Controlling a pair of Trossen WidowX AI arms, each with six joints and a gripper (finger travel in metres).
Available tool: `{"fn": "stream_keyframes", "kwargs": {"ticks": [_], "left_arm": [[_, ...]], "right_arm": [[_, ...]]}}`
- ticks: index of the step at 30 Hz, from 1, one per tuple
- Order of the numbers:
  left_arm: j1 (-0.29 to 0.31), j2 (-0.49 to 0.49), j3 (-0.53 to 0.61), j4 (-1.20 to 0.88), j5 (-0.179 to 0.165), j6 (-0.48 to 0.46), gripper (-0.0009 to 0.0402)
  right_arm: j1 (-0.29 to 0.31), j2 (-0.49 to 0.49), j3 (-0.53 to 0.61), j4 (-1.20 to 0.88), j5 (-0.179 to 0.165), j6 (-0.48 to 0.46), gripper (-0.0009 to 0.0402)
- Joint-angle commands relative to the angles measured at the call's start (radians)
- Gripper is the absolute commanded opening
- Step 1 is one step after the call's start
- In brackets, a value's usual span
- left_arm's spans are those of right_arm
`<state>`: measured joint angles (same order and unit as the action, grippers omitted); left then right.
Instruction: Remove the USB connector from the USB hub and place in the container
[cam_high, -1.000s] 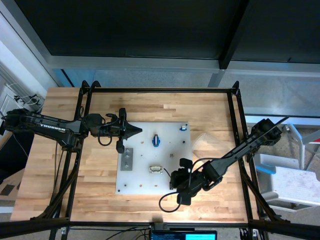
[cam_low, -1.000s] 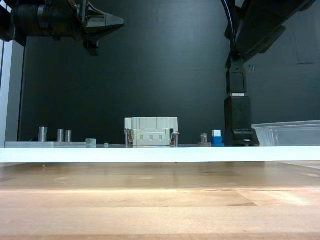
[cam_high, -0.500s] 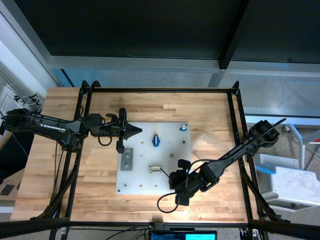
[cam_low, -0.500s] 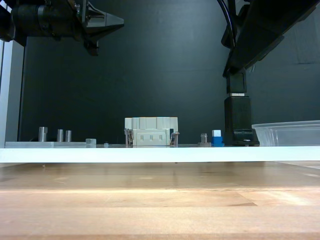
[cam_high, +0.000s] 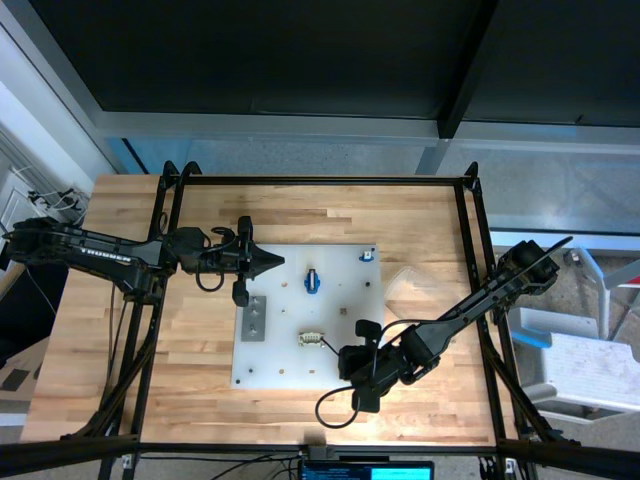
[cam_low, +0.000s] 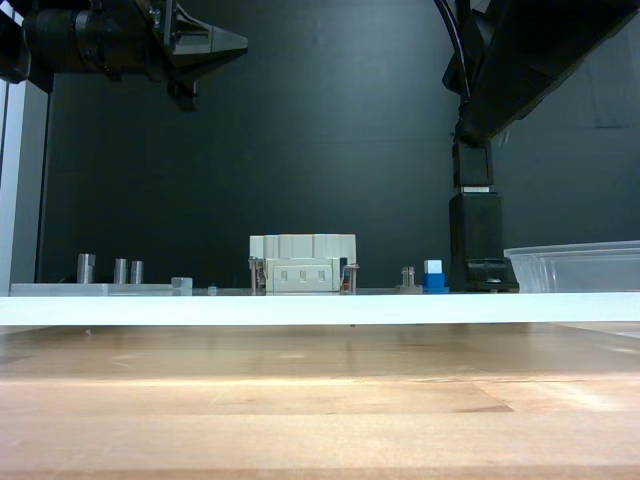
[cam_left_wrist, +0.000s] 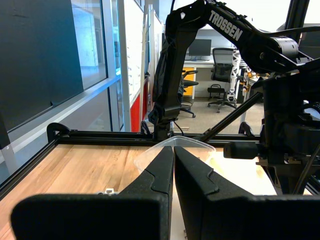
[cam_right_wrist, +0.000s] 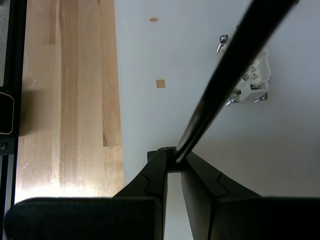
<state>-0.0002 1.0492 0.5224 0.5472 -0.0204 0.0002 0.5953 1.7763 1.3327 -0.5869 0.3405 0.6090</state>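
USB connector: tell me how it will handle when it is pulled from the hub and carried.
The USB connector, pinched by the right gripper atop the USB hub, looks small and rigid, probably light. Its thin cable tail runs straight, so likely springy rather than limp. The left gripper hangs shut over the far left corner of the board.

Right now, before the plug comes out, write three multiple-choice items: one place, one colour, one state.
1. The container lies: A right of the white board; B left of it; C on it.
2. The far-centre clip is: A red; B green; C blue.
3. The right gripper, over the board's near right, is: A wide open; B shut on the USB connector; C shut, empty.
1A: outline past the board's right edge. 2C: plainly blue. 3B: clamped on it above the USB hub. The left gripper hangs shut over the board's far left.
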Motion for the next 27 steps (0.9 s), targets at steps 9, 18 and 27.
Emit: {"fn": "stream_keyframes", "kwargs": {"ticks": [9, 18, 27], "left_arm": [[0.0, 0.0, 0.0, 0.0, 0.0, 0.0, 0.0001], [0.0, 0.0, 0.0, 0.0, 0.0, 0.0, 0.0001], [0.0, 0.0, 0.0, 0.0, 0.0, 0.0, 0.0001]], "right_arm": [[0.0, 0.0, -0.001, -0.002, 0.005, -0.016, 0.0], [-0.009, 0.0, 0.009, -0.003, -0.024, -0.068, 0.0], [-0.03, 0.001, 0.039, -0.063, -0.029, -0.077, 0.0]]}}
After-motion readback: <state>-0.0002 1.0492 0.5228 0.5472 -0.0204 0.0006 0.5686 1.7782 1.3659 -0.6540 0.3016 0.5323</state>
